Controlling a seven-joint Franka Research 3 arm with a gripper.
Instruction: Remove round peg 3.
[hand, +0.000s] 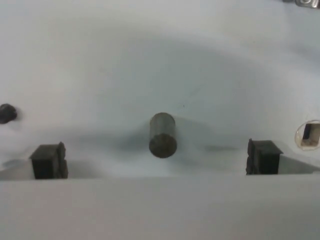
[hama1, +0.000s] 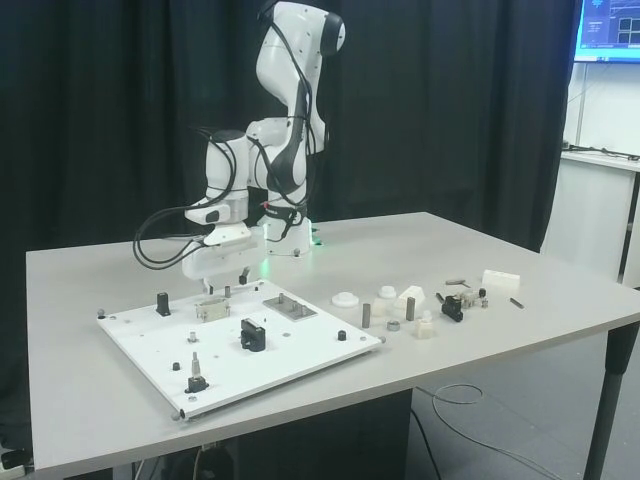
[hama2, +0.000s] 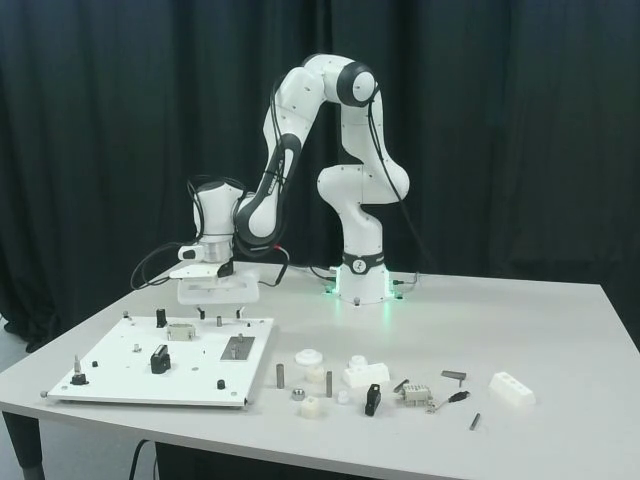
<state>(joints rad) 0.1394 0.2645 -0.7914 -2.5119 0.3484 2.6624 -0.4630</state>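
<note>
The gripper hung just above the white board with its two black fingers spread wide, one on each side of the round peg standing up in its hole, probably so it could squeeze it.

Grey table, white board, loose small parts, black curtain

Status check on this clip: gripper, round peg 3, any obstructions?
Gripper open, above the white board. Round peg upright in board, centred between fingertips, not yet gripped. Nothing in the way.
</note>
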